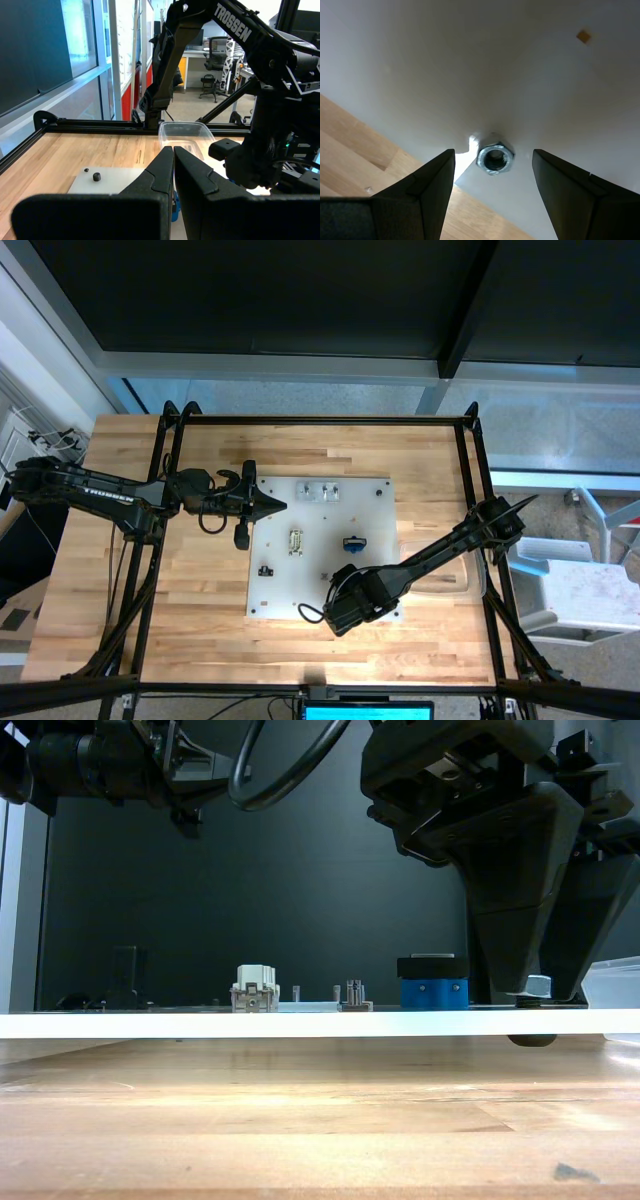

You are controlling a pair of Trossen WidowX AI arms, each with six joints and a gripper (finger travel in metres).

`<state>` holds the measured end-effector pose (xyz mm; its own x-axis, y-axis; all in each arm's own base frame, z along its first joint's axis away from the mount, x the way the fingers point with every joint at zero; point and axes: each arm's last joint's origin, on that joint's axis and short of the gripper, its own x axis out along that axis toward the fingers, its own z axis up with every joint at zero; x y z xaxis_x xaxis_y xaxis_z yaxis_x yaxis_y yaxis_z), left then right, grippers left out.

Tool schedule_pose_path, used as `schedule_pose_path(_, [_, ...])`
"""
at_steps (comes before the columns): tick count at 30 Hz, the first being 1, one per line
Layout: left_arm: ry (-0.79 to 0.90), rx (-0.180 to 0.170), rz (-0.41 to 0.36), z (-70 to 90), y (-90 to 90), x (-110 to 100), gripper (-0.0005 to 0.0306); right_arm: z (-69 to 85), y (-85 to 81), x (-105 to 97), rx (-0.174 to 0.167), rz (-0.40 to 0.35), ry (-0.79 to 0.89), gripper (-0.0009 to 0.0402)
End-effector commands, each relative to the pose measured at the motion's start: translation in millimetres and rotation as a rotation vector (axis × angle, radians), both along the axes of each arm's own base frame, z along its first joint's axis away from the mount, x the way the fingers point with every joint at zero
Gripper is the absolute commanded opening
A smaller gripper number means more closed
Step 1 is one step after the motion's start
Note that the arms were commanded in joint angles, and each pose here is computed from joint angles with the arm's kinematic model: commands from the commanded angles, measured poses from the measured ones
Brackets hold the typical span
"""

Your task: Unfasten the M12 fastener and place in the container

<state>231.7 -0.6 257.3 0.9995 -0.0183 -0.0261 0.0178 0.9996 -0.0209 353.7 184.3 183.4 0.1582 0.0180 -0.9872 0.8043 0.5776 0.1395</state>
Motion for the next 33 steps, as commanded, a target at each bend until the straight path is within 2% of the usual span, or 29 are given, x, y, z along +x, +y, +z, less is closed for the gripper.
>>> schedule_pose_path(1, [-0.002, 0.0, 0.0, 0.1, 0.1, 0.0, 0.0, -2.0, 0.4, 1.4, 0.002, 0.002, -0.004, 0.0205])
schedule_pose_path(7, [-0.002, 0.0, 0.0, 0.1, 0.0, 0.0, 0.0, -2.0, -0.1, 1.8, 0.003, 0.0, -0.005, 0.0168])
schedule_pose_path(15, [-0.002, 0.0, 0.0, 0.1, 0.1, 0.0, 0.0, -2.0, 0.0, 1.6, 0.009, 0.011, 0.001, 0.0093])
schedule_pose_path(18, [-0.001, 0.0, 0.0, 0.1, 0.1, 0.0, 0.0, -2.1, 0.1, 1.5, 0.008, 0.053, 0.003, 0.0061])
schedule_pose_path(20, [-0.001, 0.0, 0.0, 0.1, 0.0, 0.0, 0.0, -2.1, 0.5, 1.3, 0.012, 0.116, 0.007, 0.004])
schedule_pose_path(24, [-0.001, 0.0, 0.0, 0.1, 0.0, 0.0, 0.0, -2.1, 0.6, 1.3, -0.007, 0.253, 0.003, 0.0003])
schedule_pose_path(33, [-0.002, 0.0, 0.0, 0.1, 0.1, 0.0, 0.0, 4.4, 0.0, -0.3, -0.085, 0.773, -0.03, 0.0009])
